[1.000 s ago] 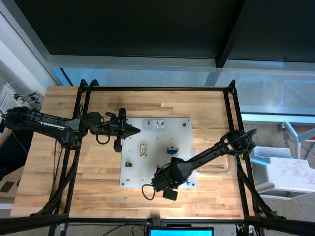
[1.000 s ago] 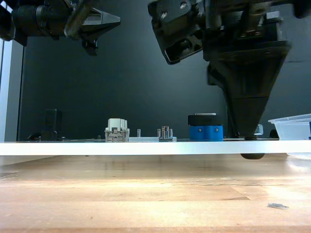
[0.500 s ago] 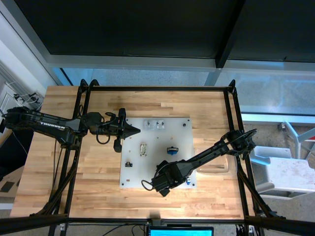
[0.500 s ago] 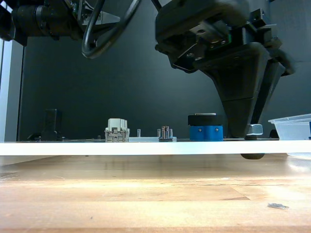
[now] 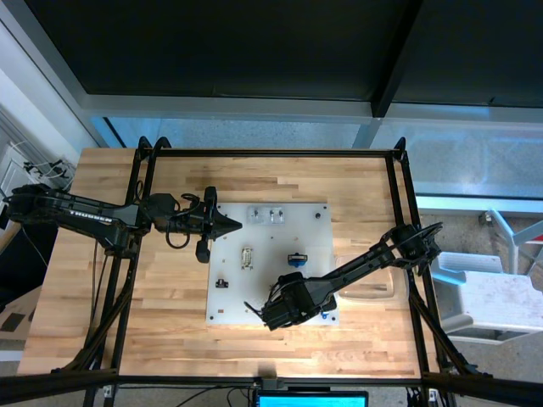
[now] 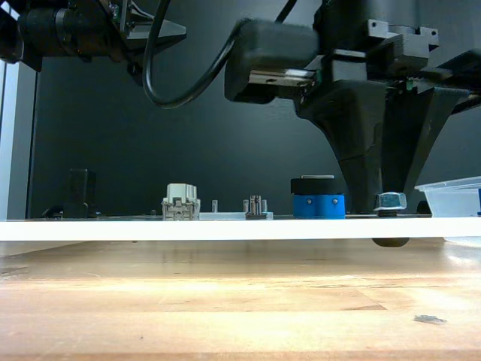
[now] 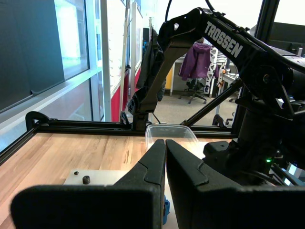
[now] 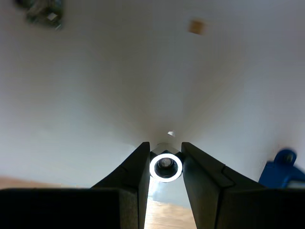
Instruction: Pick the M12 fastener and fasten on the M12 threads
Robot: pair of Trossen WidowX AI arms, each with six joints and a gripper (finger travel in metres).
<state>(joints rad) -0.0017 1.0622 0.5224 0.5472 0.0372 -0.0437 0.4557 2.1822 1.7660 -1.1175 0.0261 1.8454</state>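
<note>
The small silver nut [image 6: 389, 201] sits low on the white board [image 6: 188, 228] near its near right edge. A sliver of black shows under it, so it rests on its stud. My right gripper [image 6: 389, 207] points straight down and is shut on the nut, one finger [image 6: 362, 173] on each side. In the right wrist view the nut [image 8: 152, 168] is a bright ring pinched between the fingertips of the gripper [image 8: 166, 161]. From above, the right gripper [image 5: 293, 311] hides nut and stud. My left gripper [image 5: 229, 225] hangs shut over the board's far left edge, holding nothing.
A clear tray [image 5: 373, 291] lies on the table right of the board, seen behind the nut [image 6: 451, 197] from table height. A blue and black block [image 6: 317, 203], a grey connector [image 6: 180, 204] and small posts stand mid-board. A black post [image 5: 319, 214] marks the far right corner.
The right wrist has turned about its own axis while staying over the stud. Its fingers, first seen edge-on, now stand side by side with the nut showing between them. The left arm is still.
</note>
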